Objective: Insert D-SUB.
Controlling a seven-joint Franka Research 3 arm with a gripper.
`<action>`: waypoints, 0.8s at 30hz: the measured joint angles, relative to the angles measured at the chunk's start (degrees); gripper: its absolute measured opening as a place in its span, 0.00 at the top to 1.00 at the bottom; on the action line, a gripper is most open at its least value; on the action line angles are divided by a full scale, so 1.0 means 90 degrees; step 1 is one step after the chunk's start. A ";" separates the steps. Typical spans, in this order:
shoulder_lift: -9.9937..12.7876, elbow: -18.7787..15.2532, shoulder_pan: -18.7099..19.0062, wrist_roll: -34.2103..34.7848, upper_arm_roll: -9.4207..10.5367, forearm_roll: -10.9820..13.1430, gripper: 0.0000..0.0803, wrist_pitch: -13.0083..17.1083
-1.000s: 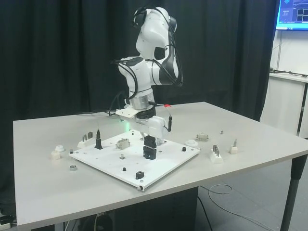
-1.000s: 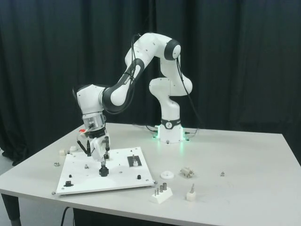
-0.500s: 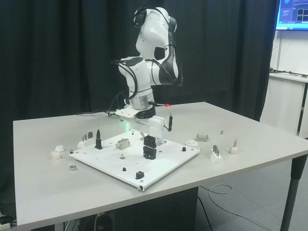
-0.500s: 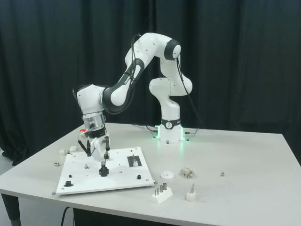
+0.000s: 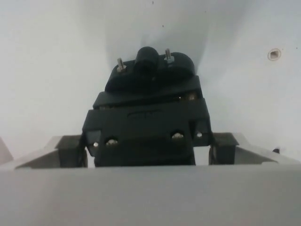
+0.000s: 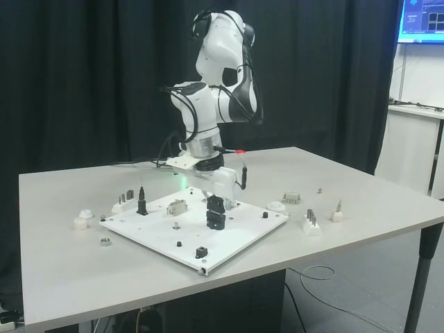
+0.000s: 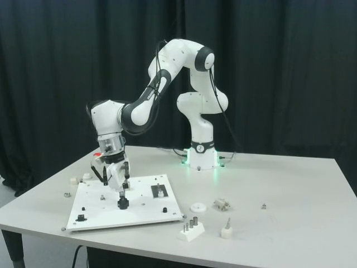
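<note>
My gripper is shut on a black D-SUB connector, which fills the gap between the two fingers. Right under the connector sits a black mating part with two small screw posts, fixed on the white board. In the first room view the gripper points straight down near the board's middle, and the connector rests at board level. The second room view shows the same gripper and connector on the board. Whether the connector is fully seated is hidden.
The board also carries a black peg, a grey socket and a small black block. On the grey table stand white holders, a white disc, a loose connector and a white piece.
</note>
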 joint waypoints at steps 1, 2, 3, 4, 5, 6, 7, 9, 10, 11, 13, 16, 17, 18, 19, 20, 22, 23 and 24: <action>0.0000 -0.0001 0.0001 0.0012 0.0000 0.0001 0.29 0.0003; 0.0000 -0.0002 0.0003 0.0022 0.0000 0.0001 0.29 0.0006; 0.0000 -0.0002 0.0003 0.0029 0.0000 0.0001 0.29 0.0009; 0.0000 -0.0003 0.0004 0.0034 0.0000 0.0001 0.29 0.0011; 0.0000 -0.0003 0.0004 0.0039 0.0000 0.0001 0.29 0.0012; 0.0000 -0.0003 0.0004 0.0044 0.0000 0.0001 0.29 0.0014; -0.0001 -0.0003 0.0004 0.0048 0.0000 0.0001 0.29 0.0015; -0.0001 -0.0004 0.0004 0.0061 0.0000 0.0001 0.29 0.0018; -0.0001 -0.0004 0.0004 0.0067 -0.0001 0.0001 0.29 0.0020; -0.0002 -0.0004 0.0004 0.0072 -0.0001 0.0001 0.29 0.0021; -0.0002 -0.0005 0.0004 0.0075 -0.0002 0.0001 0.29 0.0024; -0.0002 -0.0006 0.0004 0.0077 -0.0004 0.0001 0.29 0.0031; -0.0002 -0.0008 0.0004 0.0079 -0.0005 0.0001 0.29 0.0036; -0.0002 -0.0010 0.0004 0.0082 -0.0005 0.0001 0.29 0.0042; -0.0002 -0.0011 0.0004 0.0084 -0.0006 0.0001 0.29 0.0047; -0.0002 -0.0013 0.0004 0.0086 -0.0006 0.0001 0.29 0.0053; -0.0002 -0.0016 0.0004 0.0087 -0.0007 0.0001 0.29 0.0062; -0.0002 -0.0017 0.0004 0.0087 -0.0007 0.0001 0.29 0.0066; -0.0002 -0.0018 0.0005 0.0087 -0.0007 0.0000 0.29 0.0070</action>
